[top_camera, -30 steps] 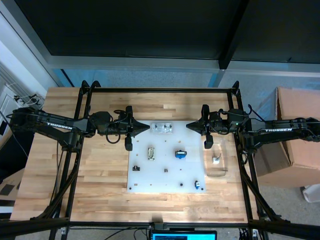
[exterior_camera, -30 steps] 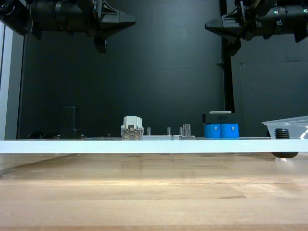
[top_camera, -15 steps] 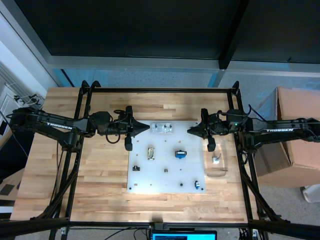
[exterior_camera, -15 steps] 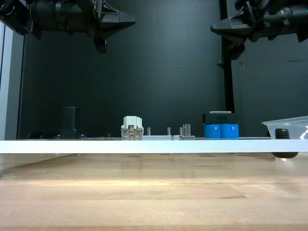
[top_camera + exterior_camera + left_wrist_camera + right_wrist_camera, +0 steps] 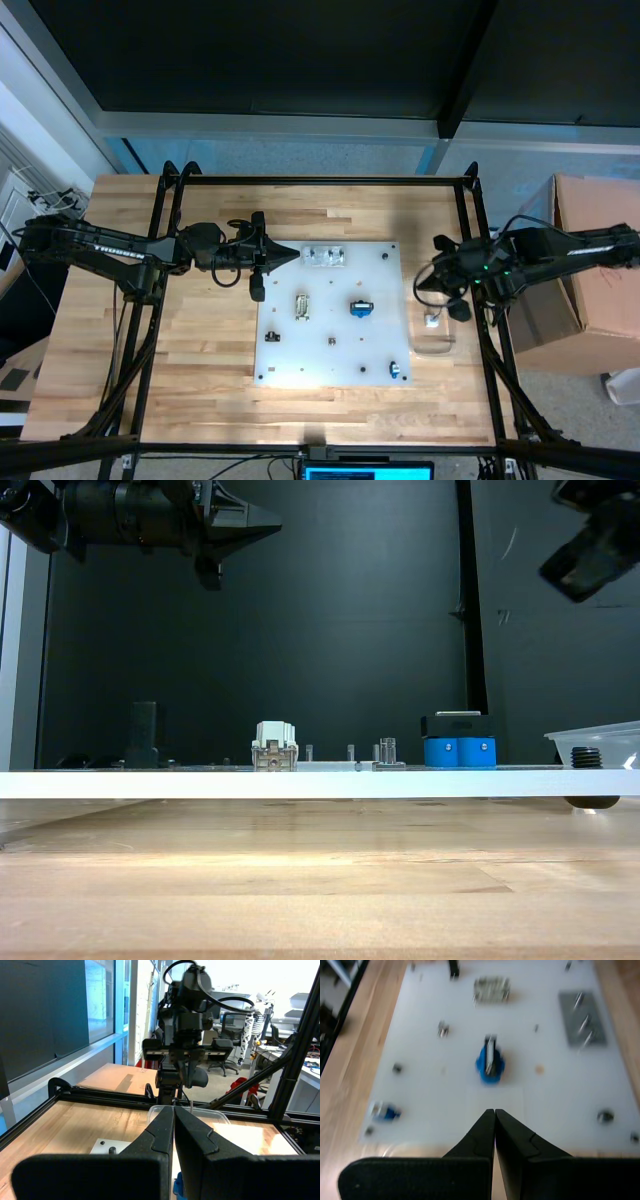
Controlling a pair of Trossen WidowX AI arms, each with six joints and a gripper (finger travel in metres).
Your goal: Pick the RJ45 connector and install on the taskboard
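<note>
Over the taskboard's (image 5: 330, 345) far left corner my left hand (image 5: 174, 1110) is hovering, fingers together. My right hand (image 5: 494, 1111), fingers also together, is hanging above the clear tray (image 5: 433, 351), half cut off in the low view. The RJ45 connector (image 5: 432, 321) is lying free in the tray, too small for me to make out detail.

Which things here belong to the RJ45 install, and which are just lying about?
In the job: RJ45 connector, lying free in clear tray; taskboard; left gripper, jaws shut, raised over board's far-left part; right gripper, jaws shut, raised near tray.
Lying about: blue fitting; cardboard box.
</note>
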